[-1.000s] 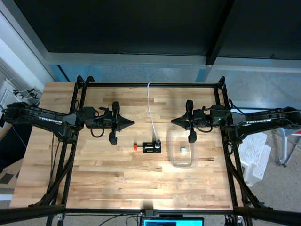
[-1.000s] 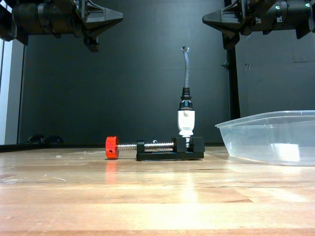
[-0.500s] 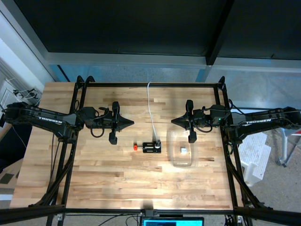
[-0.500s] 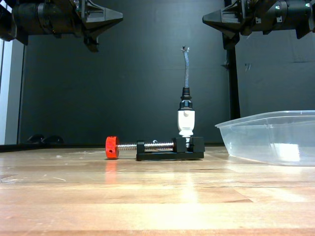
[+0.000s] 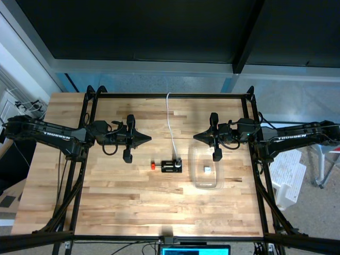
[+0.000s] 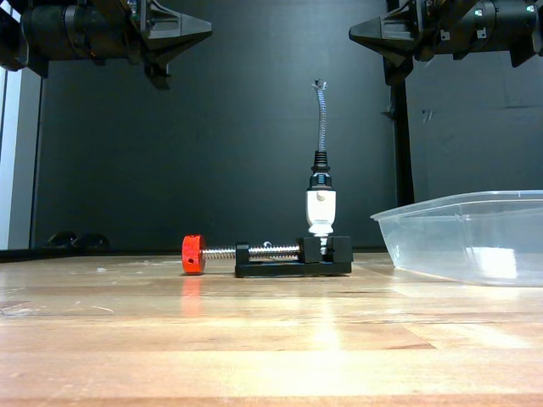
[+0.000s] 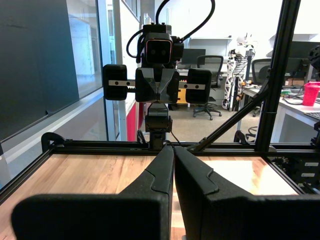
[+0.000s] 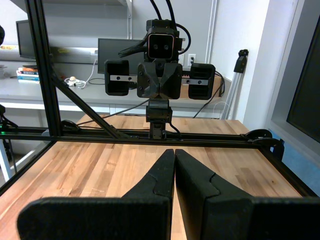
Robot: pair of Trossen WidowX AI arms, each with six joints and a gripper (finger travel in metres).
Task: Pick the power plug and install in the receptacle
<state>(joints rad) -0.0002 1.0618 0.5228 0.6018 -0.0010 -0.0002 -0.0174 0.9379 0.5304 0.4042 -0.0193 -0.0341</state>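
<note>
So, both tools are held up high, receptacle sat between them.
The left tool (image 5: 147, 139) is held above the counter (image 5: 106, 202), fingers pressed together. The receptacle (image 5: 171, 166) is laid near the middle, red knob (image 5: 153, 166) pointed left, white cable (image 5: 170, 122) run to the far edge. Just beside it a clear tray (image 5: 206, 185) is set, a pale cube (image 5: 207, 169) inside. The right tool (image 5: 196, 137) is held near the tray's far end, fingers closed too. The power plug can't be made out.

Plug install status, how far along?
Done: nothing visible. The receptacle stands on the table, no gripper near it. In hand: nothing; the left gripper and right gripper hover shut above the table, facing each other. Left: everything, picking the plug, which I cannot make out, and inserting it.
</note>
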